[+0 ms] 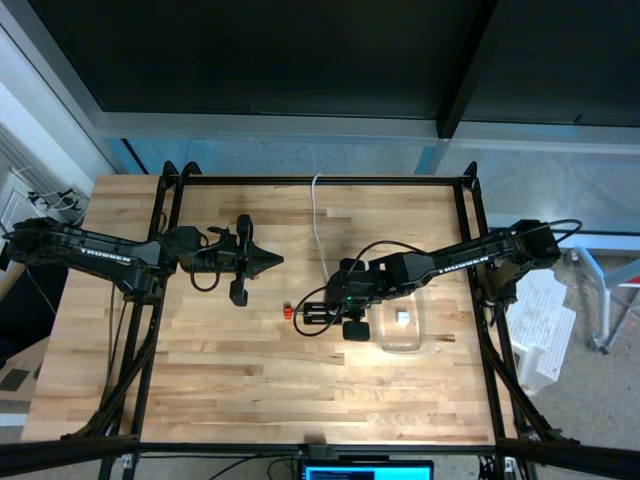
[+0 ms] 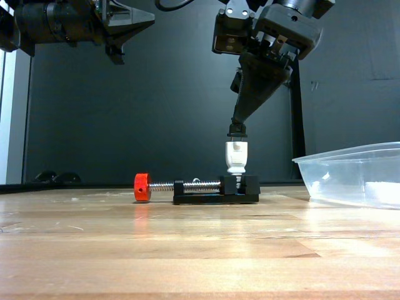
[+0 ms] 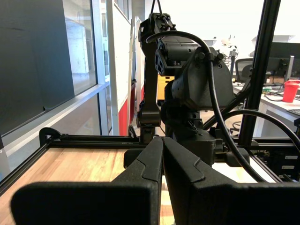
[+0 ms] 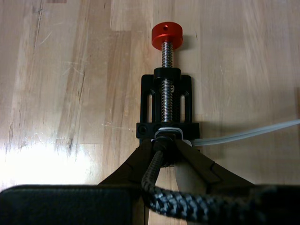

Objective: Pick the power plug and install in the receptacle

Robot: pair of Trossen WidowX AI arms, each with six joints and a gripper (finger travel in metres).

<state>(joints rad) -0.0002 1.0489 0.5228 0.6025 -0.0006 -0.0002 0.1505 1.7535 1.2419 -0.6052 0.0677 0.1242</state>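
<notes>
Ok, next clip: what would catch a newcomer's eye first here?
The right pincer points down at mid-table, shut on the small black plug, which sits right on the white receptacle clamped in a black vise with an orange-red knob. The left pincer hangs shut, high over the table's left side, holding nothing. A clear tray stands to the right of the vise.

My left gripper [image 1: 268, 260] hangs high at the left, level, fingers [image 3: 152, 161] pressed together. My right gripper [image 2: 238, 122] points down at centre, fingers pinched on the power plug [image 2: 237, 132].
</notes>
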